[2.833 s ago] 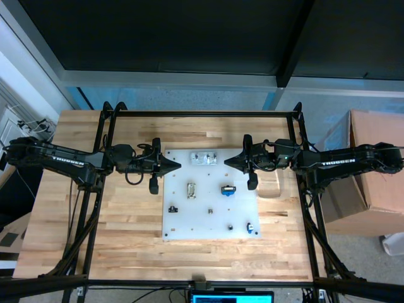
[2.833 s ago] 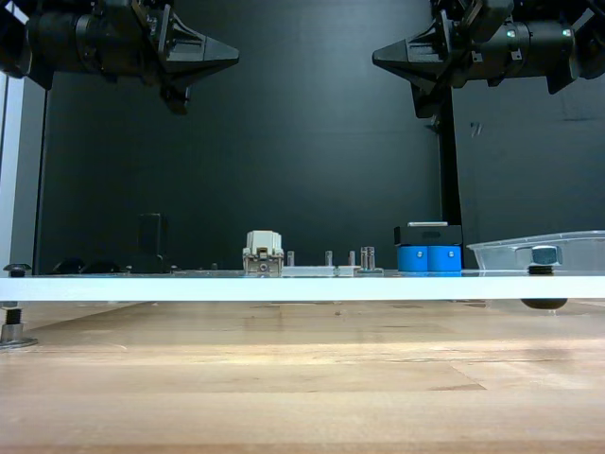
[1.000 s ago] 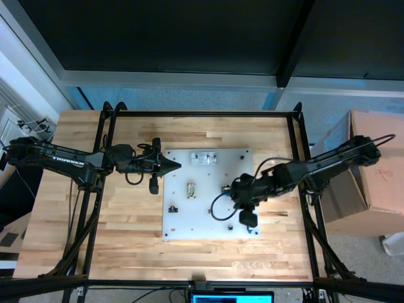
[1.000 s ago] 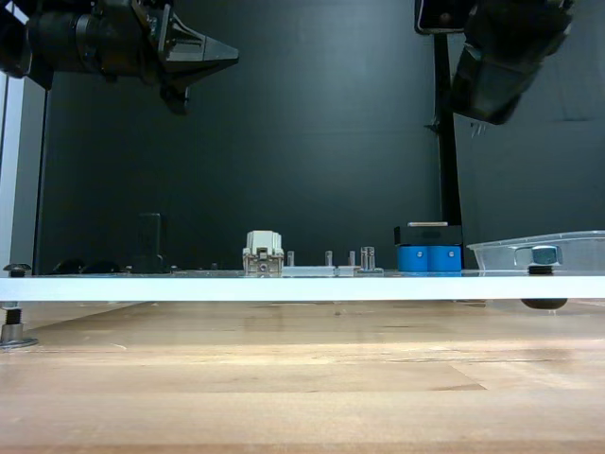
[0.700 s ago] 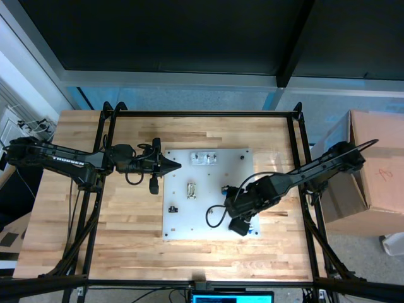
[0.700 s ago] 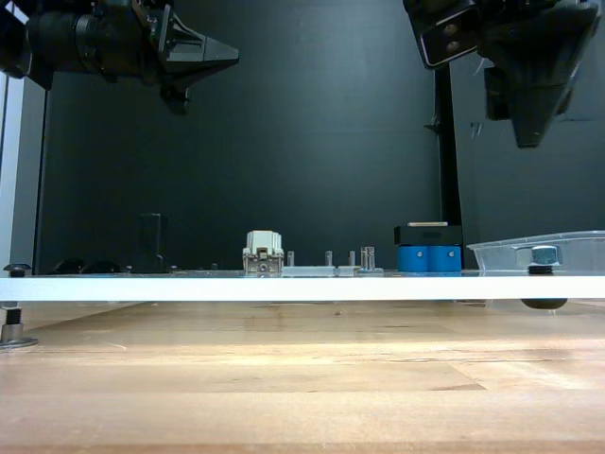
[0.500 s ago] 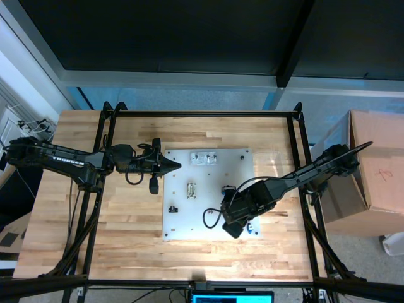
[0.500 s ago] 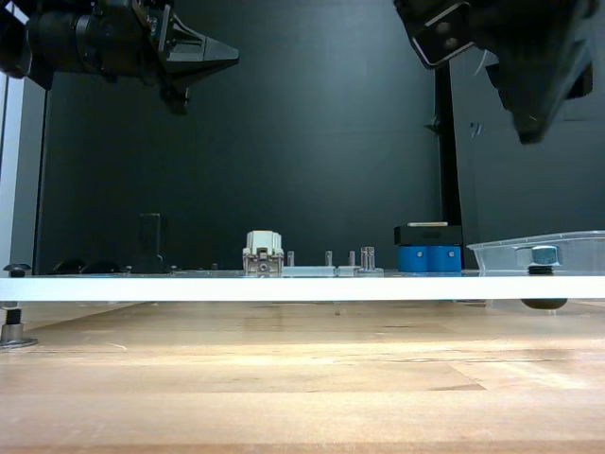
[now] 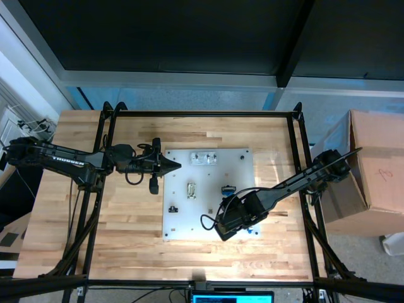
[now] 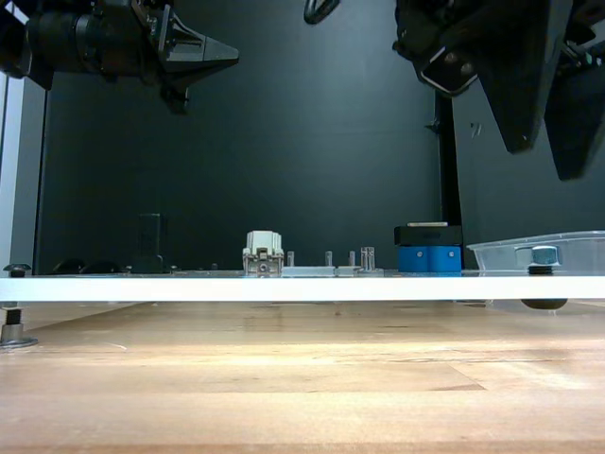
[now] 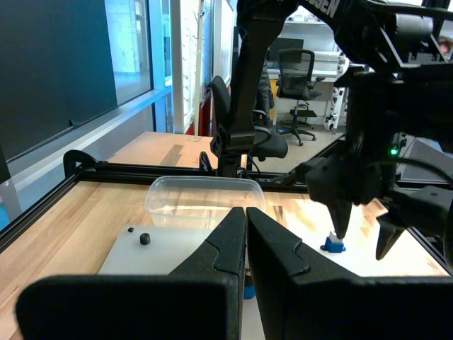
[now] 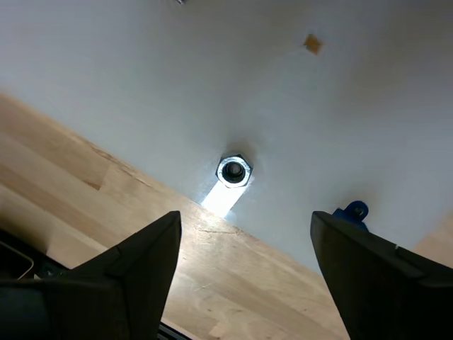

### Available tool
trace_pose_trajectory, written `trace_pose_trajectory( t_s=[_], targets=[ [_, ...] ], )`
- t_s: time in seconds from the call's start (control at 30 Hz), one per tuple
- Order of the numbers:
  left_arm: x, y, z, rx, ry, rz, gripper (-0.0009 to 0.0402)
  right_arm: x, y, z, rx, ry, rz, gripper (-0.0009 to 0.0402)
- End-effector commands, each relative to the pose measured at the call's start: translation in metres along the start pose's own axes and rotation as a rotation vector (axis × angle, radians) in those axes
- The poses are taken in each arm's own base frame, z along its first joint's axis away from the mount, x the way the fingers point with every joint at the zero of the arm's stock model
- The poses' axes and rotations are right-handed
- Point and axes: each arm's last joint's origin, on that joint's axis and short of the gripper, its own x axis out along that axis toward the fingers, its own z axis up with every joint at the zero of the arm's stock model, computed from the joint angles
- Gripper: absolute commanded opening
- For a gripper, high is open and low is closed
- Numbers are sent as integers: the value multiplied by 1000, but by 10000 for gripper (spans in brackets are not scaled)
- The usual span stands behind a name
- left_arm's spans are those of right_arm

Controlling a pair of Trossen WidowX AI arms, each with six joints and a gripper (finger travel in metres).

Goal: Unfasten the M12 nut and place it in the container

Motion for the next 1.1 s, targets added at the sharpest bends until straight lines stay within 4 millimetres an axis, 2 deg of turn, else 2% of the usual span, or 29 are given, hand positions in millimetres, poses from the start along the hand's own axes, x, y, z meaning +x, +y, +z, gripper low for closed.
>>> trace_pose_trajectory(
  t_s=[0.03,0.6,0.83,1.1],
  targets=[
    [0,0,0,0,0,0,0,7,5,-1,9,3,-12,260],
    [0,0,0,0,0,0,0,49,15,2,63,31,-72,251],
    [0,0,0,0,-1,0,0,49,14,7,86,-8,-77,227],
    [0,0,0,0,0,0,0,49,14,8,93,1,-73,176]
  ],
)
